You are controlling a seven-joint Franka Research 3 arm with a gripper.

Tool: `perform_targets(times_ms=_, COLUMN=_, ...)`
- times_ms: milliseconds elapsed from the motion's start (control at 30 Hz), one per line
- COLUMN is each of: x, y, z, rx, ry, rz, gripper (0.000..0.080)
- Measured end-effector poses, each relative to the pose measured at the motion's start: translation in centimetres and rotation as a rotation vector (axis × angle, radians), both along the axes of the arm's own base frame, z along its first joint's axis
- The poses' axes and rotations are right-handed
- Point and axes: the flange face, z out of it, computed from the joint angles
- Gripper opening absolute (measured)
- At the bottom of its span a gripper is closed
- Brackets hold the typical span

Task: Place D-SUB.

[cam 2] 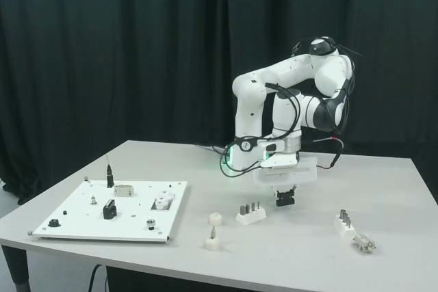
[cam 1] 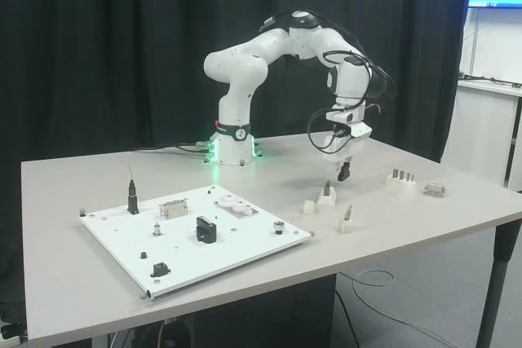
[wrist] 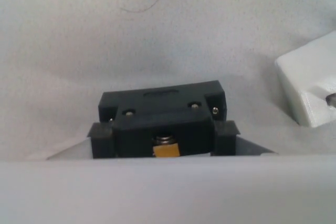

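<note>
D-SUB connector (wrist: 163, 114) clamped in jaws, held above the grey table (cam 1: 457, 209); placement on white board (cam 1: 122, 238) not yet done.

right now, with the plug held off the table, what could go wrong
The D-SUB hangs in the gripper far from the white board, so a long carry could let it slip. The white holder and its pins stand close beside the gripper; a low sweep toward the board might clip them.

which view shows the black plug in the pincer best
The wrist view: the black plug fills the middle, screws showing. In both room views it is only a small dark shape under the pincer, above the table.
</note>
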Motion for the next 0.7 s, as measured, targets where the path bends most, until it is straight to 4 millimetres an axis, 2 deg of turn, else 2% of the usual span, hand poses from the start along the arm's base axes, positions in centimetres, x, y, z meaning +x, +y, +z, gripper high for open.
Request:
perform_targets(times_ms=400, x=0.07, y=0.17, z=0.35, rx=0.002, ry=-0.008, rz=-0.019, gripper=0.0381)
perform_targets(times_ms=700, x=0.21, y=0.26, z=0.74, rx=-0.006, ry=-0.016, rz=-0.395, gripper=0.0381)
